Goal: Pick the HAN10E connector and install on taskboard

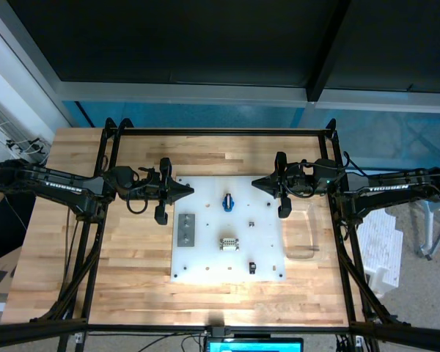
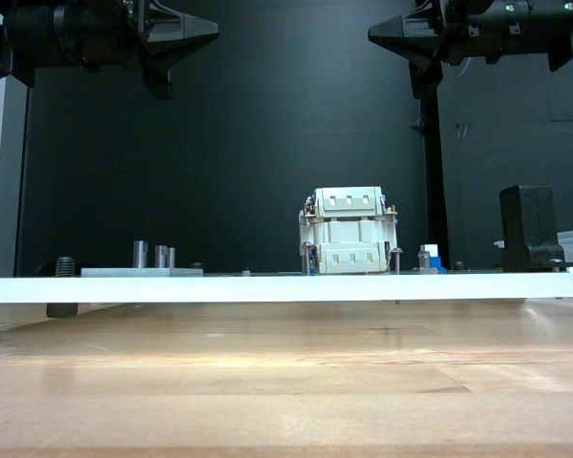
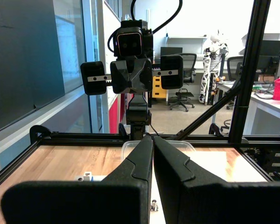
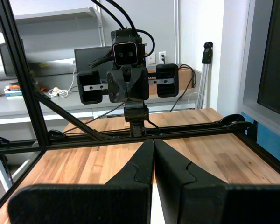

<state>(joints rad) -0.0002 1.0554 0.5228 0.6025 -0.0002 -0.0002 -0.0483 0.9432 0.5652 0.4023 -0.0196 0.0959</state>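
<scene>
The HAN10E connector (image 1: pixel 229 243), a beige-grey block with metal screw ends, stands upright on the white taskboard (image 1: pixel 205 268) near its middle. In the low view the HAN10E connector (image 2: pixel 349 234) rises above the taskboard (image 2: pixel 267 288). My left gripper (image 1: pixel 187 189) hovers high over the board's far left corner, shut and holding nothing. My right gripper (image 1: pixel 258 183) hovers high over the far right corner, also shut and holding nothing. The two tips point at each other. Both wrist views show the left gripper (image 3: pixel 152 138) and the right gripper (image 4: pixel 154 140) with fingers pressed together.
A grey metal block (image 1: pixel 185 229) with two holes lies on the board's left part. A small blue part (image 1: pixel 228 201) stands toward the far edge, and a black fitting (image 1: pixel 253 267) near the front. A clear plastic tray (image 1: pixel 304 231) sits right of the board. A black frame (image 1: pixel 220 132) rims the table.
</scene>
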